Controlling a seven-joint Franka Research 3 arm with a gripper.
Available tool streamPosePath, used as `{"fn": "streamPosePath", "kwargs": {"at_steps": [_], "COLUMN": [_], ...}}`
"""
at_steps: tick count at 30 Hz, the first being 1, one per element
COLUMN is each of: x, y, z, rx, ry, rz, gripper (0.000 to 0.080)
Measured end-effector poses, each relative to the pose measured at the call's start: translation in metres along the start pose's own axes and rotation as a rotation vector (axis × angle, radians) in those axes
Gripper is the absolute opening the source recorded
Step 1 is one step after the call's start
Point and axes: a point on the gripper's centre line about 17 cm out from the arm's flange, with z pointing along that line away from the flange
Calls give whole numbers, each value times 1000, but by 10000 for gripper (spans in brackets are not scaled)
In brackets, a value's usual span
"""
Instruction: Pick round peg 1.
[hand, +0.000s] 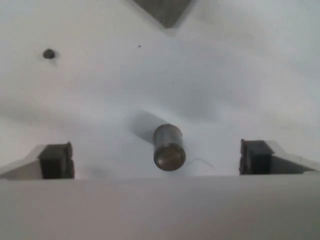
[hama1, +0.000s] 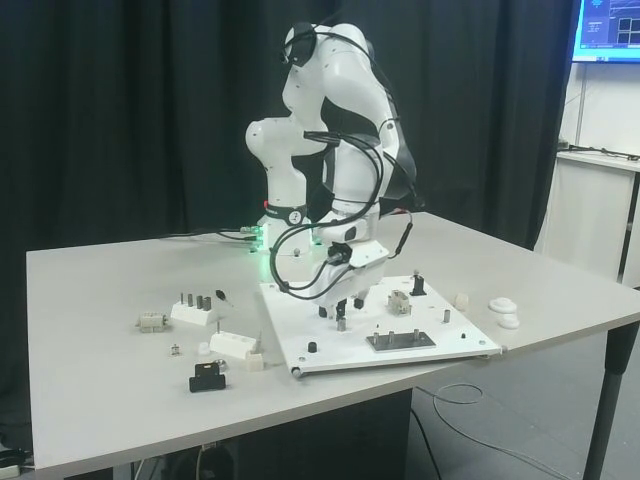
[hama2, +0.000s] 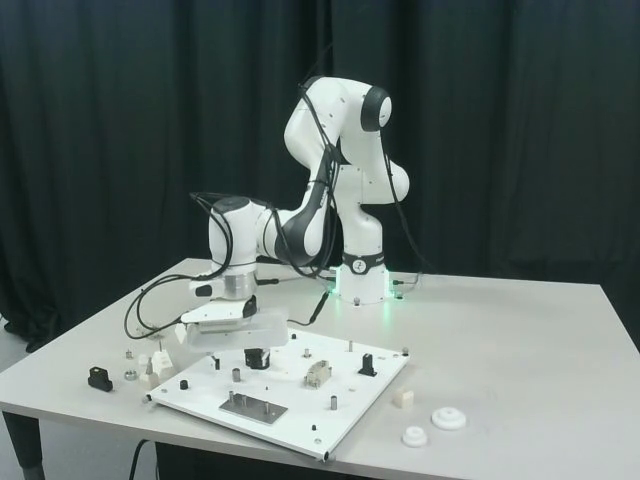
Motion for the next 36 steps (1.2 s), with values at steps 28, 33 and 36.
{"fn": "streamPosePath", "kwargs": {"at_steps": [28, 33, 36], "x": [5, -1, -6], "y": [18, 29, 38], "z": [-27, -35, -41], "rx": [-22, -42, -56], "ry": [-32, -43, -57], "rz": [-39, -46, -53], "gripper": [800, 800, 800]}}
